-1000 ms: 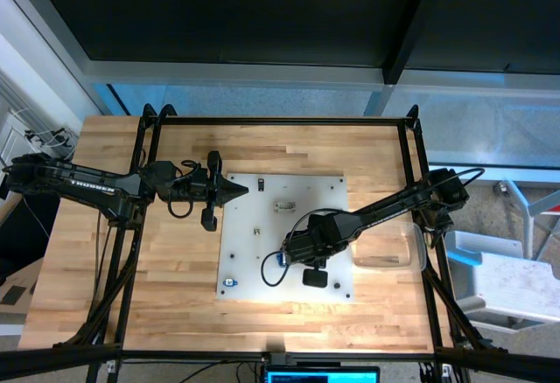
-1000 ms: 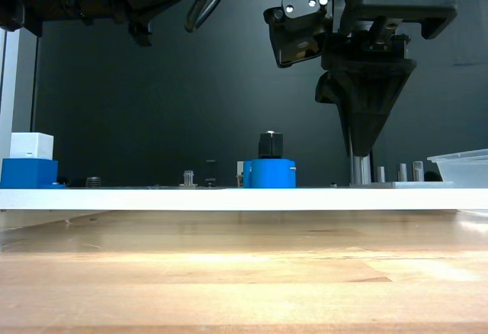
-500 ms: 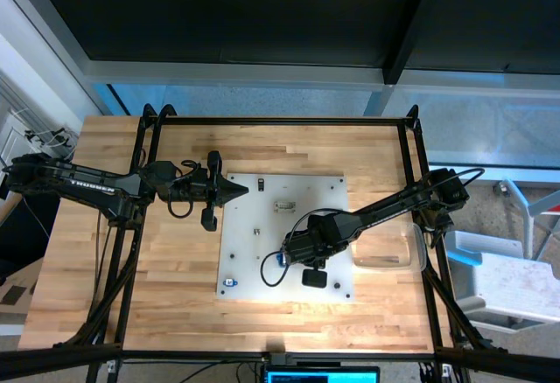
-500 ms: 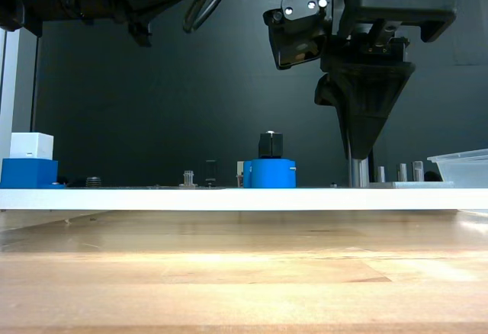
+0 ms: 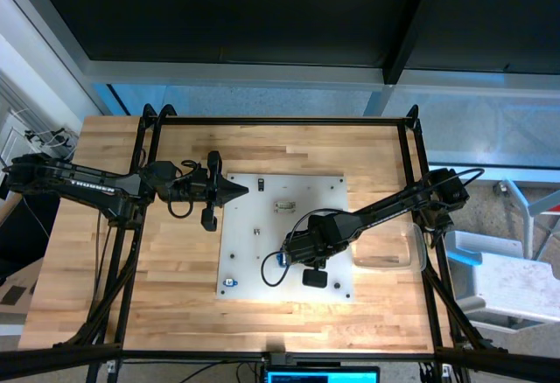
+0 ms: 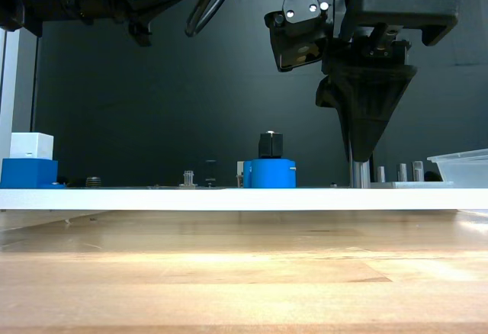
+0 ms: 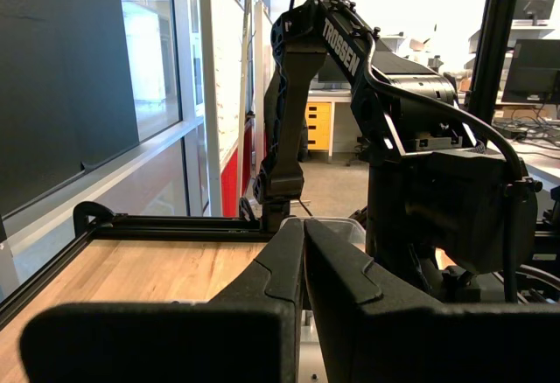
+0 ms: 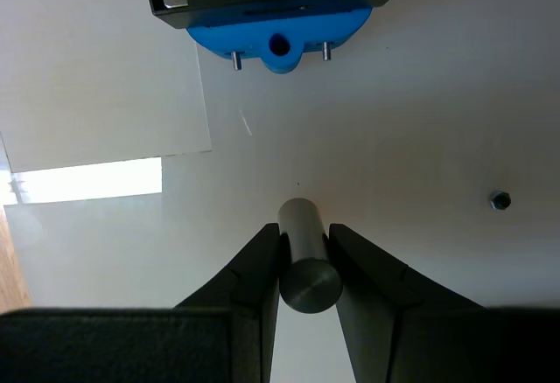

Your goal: Pick the 16mm cylinder and place it in the taskboard

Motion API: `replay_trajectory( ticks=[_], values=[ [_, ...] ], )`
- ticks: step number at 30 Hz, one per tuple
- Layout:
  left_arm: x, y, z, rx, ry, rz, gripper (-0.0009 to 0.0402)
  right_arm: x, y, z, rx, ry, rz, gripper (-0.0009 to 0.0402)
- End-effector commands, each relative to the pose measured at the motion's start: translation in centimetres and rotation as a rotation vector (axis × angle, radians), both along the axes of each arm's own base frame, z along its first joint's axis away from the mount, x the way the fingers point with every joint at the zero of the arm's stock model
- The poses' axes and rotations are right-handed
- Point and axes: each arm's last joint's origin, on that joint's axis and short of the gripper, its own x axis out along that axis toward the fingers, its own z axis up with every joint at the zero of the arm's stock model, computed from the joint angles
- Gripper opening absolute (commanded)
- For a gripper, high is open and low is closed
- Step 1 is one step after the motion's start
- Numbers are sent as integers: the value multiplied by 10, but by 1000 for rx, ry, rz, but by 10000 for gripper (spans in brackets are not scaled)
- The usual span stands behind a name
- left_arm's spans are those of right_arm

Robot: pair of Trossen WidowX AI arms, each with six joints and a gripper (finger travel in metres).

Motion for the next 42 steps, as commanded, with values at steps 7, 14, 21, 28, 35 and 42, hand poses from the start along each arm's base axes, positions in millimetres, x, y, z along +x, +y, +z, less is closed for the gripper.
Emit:
replay_trajectory(
  ticks=[7, 14, 21, 28, 35, 42],
  values=[
    [0, 0, 0, 0, 0, 0, 0, -1, 0, -5, 3, -7, -1, 23],
    [0, 0, 0, 0, 0, 0, 0, -1, 0, -9, 3, -8, -1, 23],
    [0, 0, 0, 0, 0, 0, 0, 2, 1, -18, 9, 7, 2, 23],
    [0, 0, 0, 0, 0, 0, 0, 3, 3, -19, 15, 2, 4, 23],
    [0, 0, 0, 0, 0, 0, 0, 3, 3, -19, 16, 2, 3, 23],
    [0, 0, 0, 0, 0, 0, 0, 3, 3, -19, 17, 2, 0, 23]
  ],
)
